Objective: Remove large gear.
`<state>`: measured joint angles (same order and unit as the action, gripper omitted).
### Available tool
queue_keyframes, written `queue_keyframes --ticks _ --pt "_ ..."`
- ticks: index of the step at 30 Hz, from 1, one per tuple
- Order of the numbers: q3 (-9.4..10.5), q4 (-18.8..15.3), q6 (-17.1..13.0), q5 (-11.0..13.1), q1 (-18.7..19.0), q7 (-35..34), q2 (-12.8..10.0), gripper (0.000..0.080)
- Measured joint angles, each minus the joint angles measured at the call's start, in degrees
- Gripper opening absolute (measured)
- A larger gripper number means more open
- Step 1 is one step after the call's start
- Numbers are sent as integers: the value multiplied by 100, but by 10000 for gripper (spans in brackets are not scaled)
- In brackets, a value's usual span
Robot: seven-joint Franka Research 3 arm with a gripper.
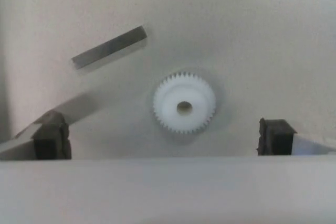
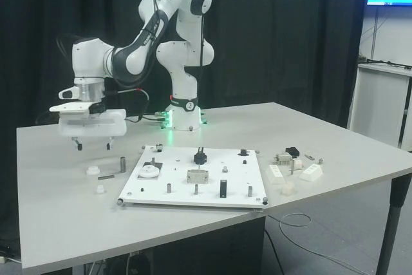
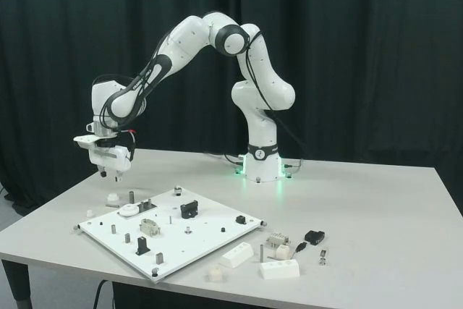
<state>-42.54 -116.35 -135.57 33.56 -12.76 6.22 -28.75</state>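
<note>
Grey bench (image 2: 58,223): released hand (image 1: 163,137) hovers directly above a white gear (image 1: 184,103), apparently just set down.

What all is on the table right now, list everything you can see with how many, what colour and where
small gear: 1, white, flat on the table under the pincer
bar: 1, grey, lying beside the small gear
assembly board: 1, white, mid-table
large gear: 1, white, on the board's corner nearest the pincer
loose blocks: several, white, off the board's far side
table: 1, grey
arm: 1, white, bolted at the rear
pincer: 1, black pads, open, hovering above the small gear
</note>
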Motion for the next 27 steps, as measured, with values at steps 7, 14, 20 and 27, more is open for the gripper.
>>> queue_keyframes --ticks 7,14,20,27 --pt "-30 0 63 -58 0 -5 92 798" --pt "-42 0 78 -65 1 -5 116 800" --pt "-42 0 79 -80 10 -5 128 800" --pt "-45 0 79 -91 38 -5 136 800"
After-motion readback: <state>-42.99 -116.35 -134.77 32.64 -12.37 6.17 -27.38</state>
